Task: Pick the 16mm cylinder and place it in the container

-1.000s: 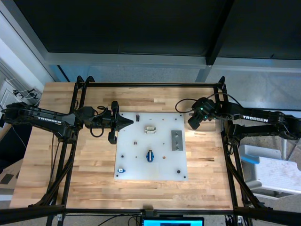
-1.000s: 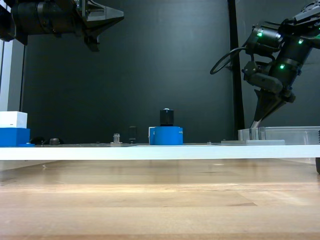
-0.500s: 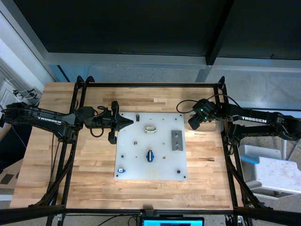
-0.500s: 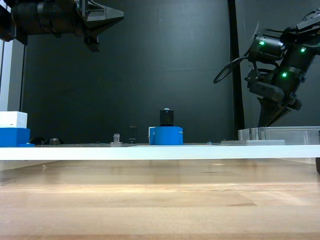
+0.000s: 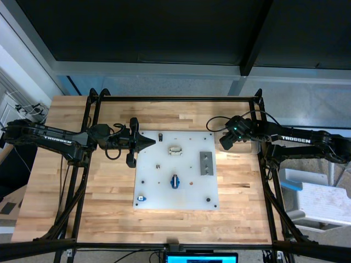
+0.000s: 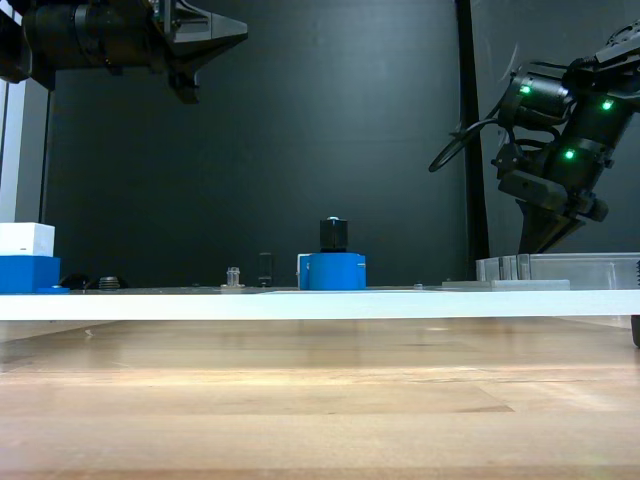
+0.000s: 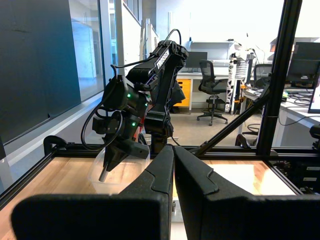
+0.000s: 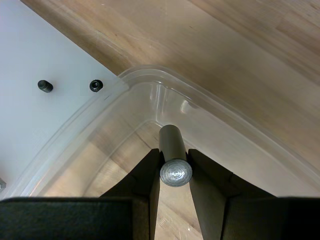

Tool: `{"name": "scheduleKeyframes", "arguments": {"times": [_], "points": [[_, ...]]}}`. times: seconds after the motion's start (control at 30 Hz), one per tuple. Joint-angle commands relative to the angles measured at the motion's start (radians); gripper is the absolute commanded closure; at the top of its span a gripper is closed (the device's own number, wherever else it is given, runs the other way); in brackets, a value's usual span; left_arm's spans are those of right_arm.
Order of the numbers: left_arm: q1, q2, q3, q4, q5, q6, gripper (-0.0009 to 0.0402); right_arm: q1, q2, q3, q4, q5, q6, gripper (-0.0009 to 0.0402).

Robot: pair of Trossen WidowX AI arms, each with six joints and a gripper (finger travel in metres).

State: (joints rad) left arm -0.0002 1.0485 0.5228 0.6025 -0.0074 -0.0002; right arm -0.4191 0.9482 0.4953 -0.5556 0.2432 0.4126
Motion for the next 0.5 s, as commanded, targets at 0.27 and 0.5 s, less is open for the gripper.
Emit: {"name": "scheduleKeyframes", "arguments": {"times": [0.27,0.5], "points": [[0.0,0.0,0.0,0.0,0.0,0.0,0.0393,0.007,0.001,0.0,-0.002,-0.001,0.034,0.025],[0.0,0.0,0.0,0.0,0.0,0.0,0.0393,0.025,0.001,0.011,-0.031,-0.001,0.056,0.0241]]}}
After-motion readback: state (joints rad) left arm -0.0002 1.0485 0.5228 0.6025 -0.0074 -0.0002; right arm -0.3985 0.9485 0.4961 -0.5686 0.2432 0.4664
